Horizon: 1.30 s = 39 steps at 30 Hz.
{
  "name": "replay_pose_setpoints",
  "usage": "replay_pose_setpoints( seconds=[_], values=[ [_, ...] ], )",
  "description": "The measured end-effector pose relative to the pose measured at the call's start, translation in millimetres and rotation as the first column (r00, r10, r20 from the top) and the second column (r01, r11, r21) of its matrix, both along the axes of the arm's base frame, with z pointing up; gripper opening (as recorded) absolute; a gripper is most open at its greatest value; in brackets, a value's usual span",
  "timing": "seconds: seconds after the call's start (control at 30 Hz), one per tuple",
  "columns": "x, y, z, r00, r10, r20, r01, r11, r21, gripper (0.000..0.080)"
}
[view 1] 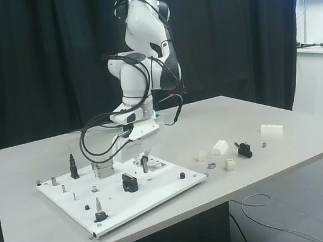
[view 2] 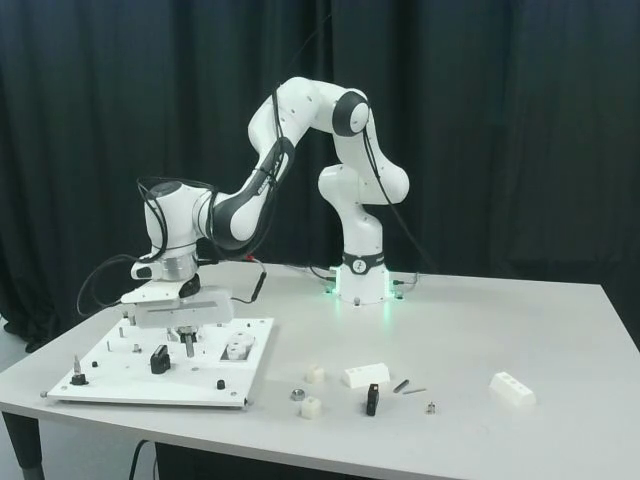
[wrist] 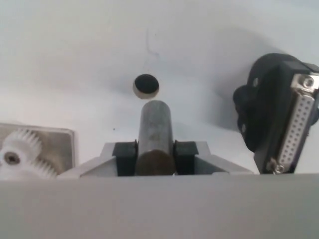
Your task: Place round peg 4.
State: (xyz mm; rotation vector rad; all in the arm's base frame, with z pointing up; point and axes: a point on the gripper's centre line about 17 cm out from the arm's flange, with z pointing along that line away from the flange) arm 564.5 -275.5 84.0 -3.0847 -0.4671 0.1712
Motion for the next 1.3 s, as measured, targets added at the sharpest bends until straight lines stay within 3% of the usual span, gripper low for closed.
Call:
replay_pose_setpoints(
  seconds=[1.0, 1.3],
  values=[
    [4.7, 3.0, 7.9, 1.0, 0.003, 0.002, -0.003, 1.0, 0.005, 0.0153],
    [10.0, 22.7, 10.6, 1.0, 0.007, 0.004, -0.007, 0.999, 0.033, 0.0153]
  ],
)
